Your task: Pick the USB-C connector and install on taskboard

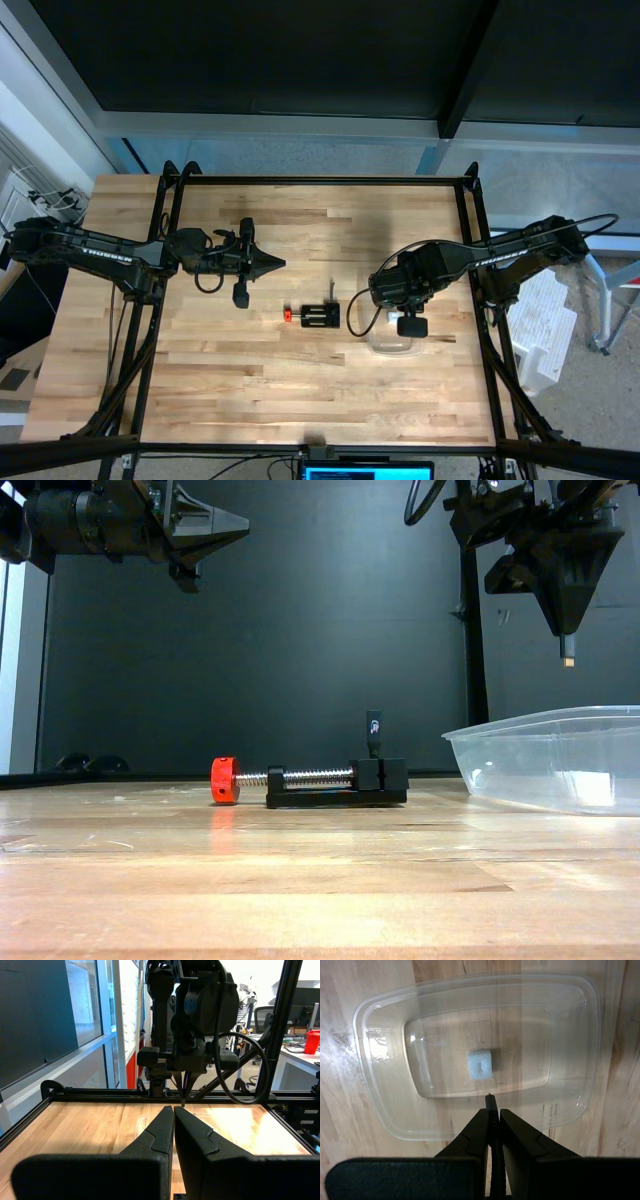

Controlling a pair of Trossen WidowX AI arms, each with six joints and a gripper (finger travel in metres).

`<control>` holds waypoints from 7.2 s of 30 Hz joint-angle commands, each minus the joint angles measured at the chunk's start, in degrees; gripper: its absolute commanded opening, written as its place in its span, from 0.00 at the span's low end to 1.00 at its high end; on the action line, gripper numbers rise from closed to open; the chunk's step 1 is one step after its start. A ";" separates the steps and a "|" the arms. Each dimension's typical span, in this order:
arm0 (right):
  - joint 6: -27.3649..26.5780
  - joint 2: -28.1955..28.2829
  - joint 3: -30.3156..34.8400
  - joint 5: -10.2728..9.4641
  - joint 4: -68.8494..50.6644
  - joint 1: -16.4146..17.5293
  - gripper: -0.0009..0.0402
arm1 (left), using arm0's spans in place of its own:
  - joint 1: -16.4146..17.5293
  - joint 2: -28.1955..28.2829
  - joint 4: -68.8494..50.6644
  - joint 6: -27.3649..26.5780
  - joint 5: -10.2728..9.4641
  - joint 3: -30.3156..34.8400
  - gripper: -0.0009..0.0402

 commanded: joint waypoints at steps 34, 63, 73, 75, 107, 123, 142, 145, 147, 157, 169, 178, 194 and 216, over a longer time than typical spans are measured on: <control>-1.60 18.29 18.80 0.11 0.57 -3.13 0.02 | 0.00 0.02 0.02 0.02 0.00 0.00 0.02; -1.62 29.07 32.96 1.05 -3.98 -3.63 0.02 | 0.02 0.02 0.02 0.02 0.00 0.00 0.02; -3.39 34.25 40.28 1.07 -6.21 -3.63 0.02 | 0.00 0.02 0.00 0.02 0.00 0.00 0.02; -3.41 35.17 41.55 1.03 -6.25 -3.61 0.02 | 0.00 0.02 0.00 0.02 0.00 0.00 0.02; -4.17 37.24 42.16 2.95 -5.09 -3.61 0.02 | 0.00 0.02 0.02 0.02 0.00 0.00 0.02; -3.89 37.24 41.46 2.45 -4.07 -3.58 0.02 | 0.02 0.02 0.02 0.02 0.00 0.00 0.02; -3.56 37.24 40.72 1.66 -3.45 -3.58 0.02 | 0.02 0.02 0.02 0.02 0.00 0.00 0.02; -3.56 37.24 40.72 1.77 -3.45 -3.61 0.02 | 0.00 0.02 0.02 0.02 0.00 0.00 0.02; -3.56 37.24 40.72 1.81 -3.45 -3.58 0.02 | 0.00 0.02 0.02 0.02 0.00 0.00 0.02; -3.56 37.24 40.72 2.58 -3.61 -3.58 0.02 | 0.00 0.02 0.02 0.02 0.00 0.00 0.02; -4.00 37.24 40.72 1.73 -3.56 -3.56 0.02 | 0.02 0.02 0.02 0.02 0.00 0.00 0.02; -4.20 37.24 40.72 1.79 -3.54 -3.58 0.02 | 0.02 0.02 0.02 0.02 0.00 0.00 0.02; -4.44 37.24 40.72 2.36 -3.61 -3.56 0.02 | 0.00 0.02 0.02 0.02 0.00 0.00 0.02; -4.68 37.24 40.35 2.10 -3.32 -3.61 0.02 | 0.00 0.02 0.02 0.02 0.00 0.00 0.02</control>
